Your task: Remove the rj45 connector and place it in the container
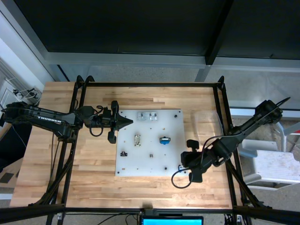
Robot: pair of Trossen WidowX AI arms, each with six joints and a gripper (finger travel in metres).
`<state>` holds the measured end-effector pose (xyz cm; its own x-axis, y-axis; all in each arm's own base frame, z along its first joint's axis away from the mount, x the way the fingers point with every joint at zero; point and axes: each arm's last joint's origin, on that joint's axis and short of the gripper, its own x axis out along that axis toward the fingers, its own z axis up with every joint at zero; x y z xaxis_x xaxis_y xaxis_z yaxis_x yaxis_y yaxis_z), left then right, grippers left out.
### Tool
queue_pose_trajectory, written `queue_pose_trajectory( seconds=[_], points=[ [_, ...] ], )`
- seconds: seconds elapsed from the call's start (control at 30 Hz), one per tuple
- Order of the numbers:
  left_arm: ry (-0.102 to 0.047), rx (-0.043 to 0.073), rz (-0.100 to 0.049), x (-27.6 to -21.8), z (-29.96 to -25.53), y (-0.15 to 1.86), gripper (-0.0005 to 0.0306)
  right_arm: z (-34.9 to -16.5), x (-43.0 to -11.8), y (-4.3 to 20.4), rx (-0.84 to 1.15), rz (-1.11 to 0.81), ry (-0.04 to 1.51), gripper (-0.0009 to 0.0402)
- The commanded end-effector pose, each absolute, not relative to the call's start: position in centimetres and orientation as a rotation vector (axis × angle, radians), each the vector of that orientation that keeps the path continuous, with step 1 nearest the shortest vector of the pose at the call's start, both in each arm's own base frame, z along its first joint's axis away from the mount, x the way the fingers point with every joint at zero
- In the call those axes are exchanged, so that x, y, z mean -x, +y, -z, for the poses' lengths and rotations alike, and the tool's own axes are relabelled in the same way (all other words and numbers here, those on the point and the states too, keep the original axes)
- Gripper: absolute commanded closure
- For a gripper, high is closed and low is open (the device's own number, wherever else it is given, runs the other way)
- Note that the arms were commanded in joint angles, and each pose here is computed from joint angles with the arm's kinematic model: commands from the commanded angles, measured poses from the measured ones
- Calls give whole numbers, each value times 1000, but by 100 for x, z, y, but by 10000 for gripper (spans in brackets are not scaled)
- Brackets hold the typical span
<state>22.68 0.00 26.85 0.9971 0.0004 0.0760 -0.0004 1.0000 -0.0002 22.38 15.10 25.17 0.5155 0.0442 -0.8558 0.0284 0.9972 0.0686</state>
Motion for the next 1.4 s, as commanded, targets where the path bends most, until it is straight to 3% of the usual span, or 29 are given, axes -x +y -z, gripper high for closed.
queue_pose_trajectory(
  seconds=[0.03,0.63,1.4],
  points=[
    [-76,0,-1,-2269,-2685,1,300,-2565,-2230,1462,-91,-6,1017,393],
    [-76,0,-1,-2268,-2686,1,300,-2592,-2243,978,-150,122,1062,393],
    [-76,0,-1,-2268,-2686,1,300,-2500,-1530,213,-138,247,1171,393]
  ],
)
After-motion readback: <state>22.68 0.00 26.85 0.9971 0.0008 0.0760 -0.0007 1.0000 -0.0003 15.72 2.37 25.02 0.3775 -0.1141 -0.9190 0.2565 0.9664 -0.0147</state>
